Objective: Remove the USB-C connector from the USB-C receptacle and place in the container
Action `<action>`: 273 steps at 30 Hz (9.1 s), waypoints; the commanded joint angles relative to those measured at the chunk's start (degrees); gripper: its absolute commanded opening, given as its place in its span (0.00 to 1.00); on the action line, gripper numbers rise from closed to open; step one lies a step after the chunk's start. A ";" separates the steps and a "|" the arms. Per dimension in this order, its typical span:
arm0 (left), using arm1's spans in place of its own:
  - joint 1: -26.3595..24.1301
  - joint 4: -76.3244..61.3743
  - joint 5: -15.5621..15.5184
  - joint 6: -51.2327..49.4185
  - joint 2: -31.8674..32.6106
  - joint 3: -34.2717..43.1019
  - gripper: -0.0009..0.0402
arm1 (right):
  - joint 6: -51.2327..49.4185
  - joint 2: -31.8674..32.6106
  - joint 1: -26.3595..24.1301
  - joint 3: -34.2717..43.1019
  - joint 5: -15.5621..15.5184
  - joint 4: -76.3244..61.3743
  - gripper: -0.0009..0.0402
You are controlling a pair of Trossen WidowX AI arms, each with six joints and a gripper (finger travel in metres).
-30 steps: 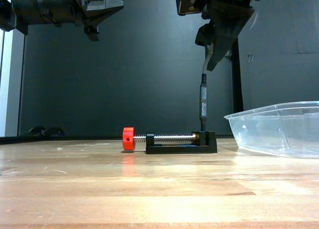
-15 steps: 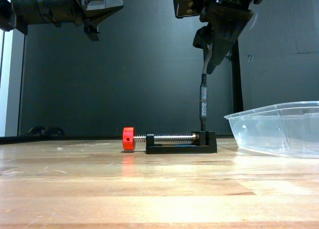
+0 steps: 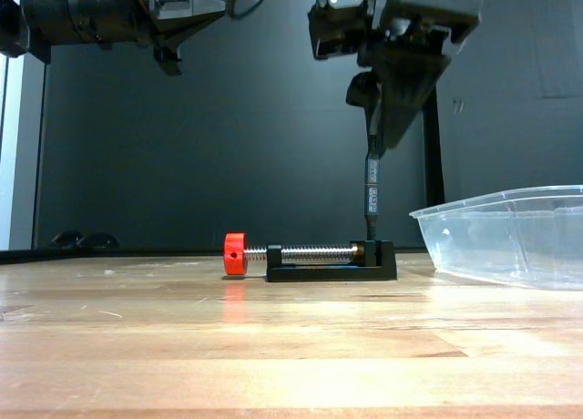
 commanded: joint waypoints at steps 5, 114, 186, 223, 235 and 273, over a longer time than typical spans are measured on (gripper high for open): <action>0.02 -0.02 0.02 0.00 0.02 0.00 0.02 | -1.60 1.84 -0.83 -0.15 0.15 0.83 0.30; 0.00 -0.02 0.02 0.00 0.00 0.00 0.02 | 2.47 5.09 1.95 12.85 0.72 -9.22 0.59; 0.00 0.00 0.02 0.00 0.02 0.00 0.02 | 3.96 -1.95 2.12 1.40 2.49 2.12 0.02; 0.02 -0.02 0.02 0.00 0.00 0.00 0.02 | 10.56 -21.51 9.33 -34.93 2.51 17.35 0.02; 0.00 -0.02 0.02 0.00 0.02 0.00 0.02 | 15.08 -20.70 9.33 -39.17 -0.55 21.49 0.36; 0.02 -0.02 0.02 0.00 0.00 0.00 0.02 | -2.08 -36.70 -3.28 -27.10 2.82 30.05 0.21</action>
